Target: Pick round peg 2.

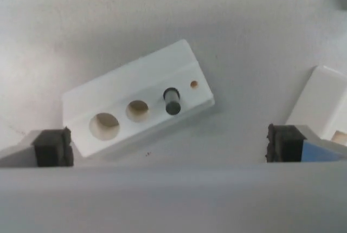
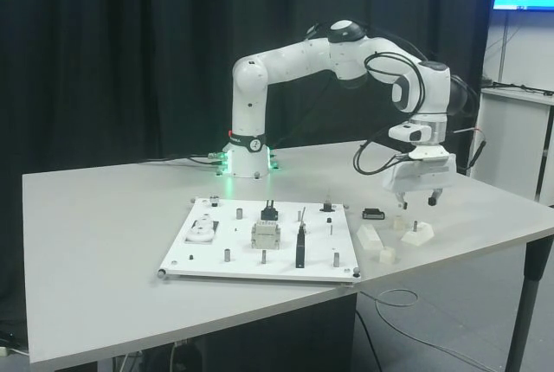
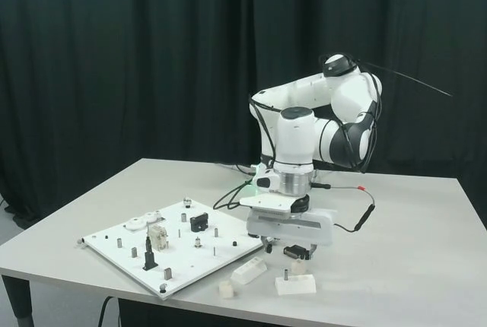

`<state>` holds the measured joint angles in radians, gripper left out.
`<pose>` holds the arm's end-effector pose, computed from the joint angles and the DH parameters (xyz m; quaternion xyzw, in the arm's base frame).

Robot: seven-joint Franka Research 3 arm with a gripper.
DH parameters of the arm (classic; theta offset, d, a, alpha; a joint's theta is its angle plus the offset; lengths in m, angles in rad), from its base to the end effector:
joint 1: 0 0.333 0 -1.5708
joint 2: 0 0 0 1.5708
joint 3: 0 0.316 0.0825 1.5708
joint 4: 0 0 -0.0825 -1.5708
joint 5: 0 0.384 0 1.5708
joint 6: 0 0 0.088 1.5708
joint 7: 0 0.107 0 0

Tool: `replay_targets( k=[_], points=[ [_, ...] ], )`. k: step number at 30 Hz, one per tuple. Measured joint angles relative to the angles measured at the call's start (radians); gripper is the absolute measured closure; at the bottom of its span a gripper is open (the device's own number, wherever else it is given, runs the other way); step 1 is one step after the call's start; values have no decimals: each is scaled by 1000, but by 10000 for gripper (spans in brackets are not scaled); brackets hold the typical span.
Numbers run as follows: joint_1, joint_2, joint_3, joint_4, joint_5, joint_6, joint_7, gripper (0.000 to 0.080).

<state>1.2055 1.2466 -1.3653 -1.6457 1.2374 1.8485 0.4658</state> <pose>0.6545 0.1554 0.2579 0.9141 -0.4044 0.0300 0.0071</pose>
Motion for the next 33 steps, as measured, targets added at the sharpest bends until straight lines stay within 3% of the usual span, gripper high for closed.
replay_targets(
  k=[33],
  points=[
    [-103,7,106,69,0,22,-77,3]
  ],
)
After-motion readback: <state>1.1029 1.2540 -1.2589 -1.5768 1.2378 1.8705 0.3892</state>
